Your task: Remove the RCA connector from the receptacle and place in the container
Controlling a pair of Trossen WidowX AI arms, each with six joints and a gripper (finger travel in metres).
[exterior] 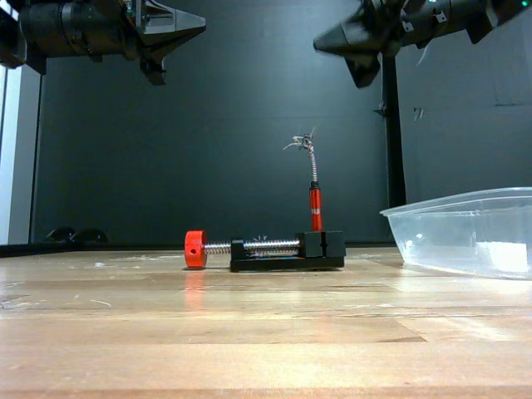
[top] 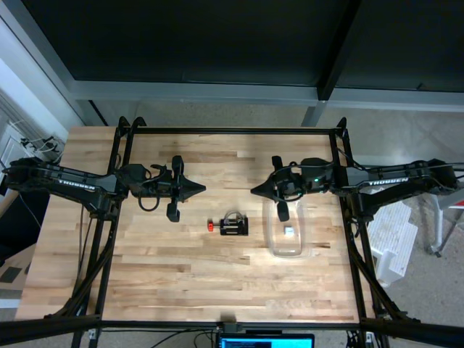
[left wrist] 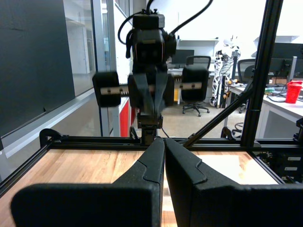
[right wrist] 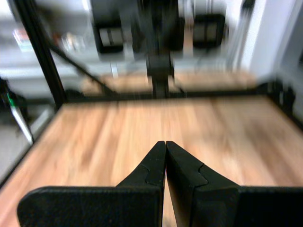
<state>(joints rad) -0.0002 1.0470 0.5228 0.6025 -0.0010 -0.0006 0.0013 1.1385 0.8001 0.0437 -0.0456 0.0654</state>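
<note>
Container [top: 286,254] holding piece [top: 288,230], left hand [top: 203,189], right hand [top: 253,191] aloft

A light wooden plank table [top: 181,254] has a black metal frame [top: 232,131] along its edges. A small whitish square piece [top: 288,230] lies toward the table's right side. At the table's near edge stands a blue-lit screen [top: 264,339], and beyond its right edge a white flat object [top: 394,243] lies on the grey floor.

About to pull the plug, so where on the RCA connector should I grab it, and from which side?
I'd pinch the RCA connector by its red sleeve, just above the black block, coming from above: it stands upright, its springy tail looks floppy. Left gripper and right gripper hover shut, high on either side.
</note>
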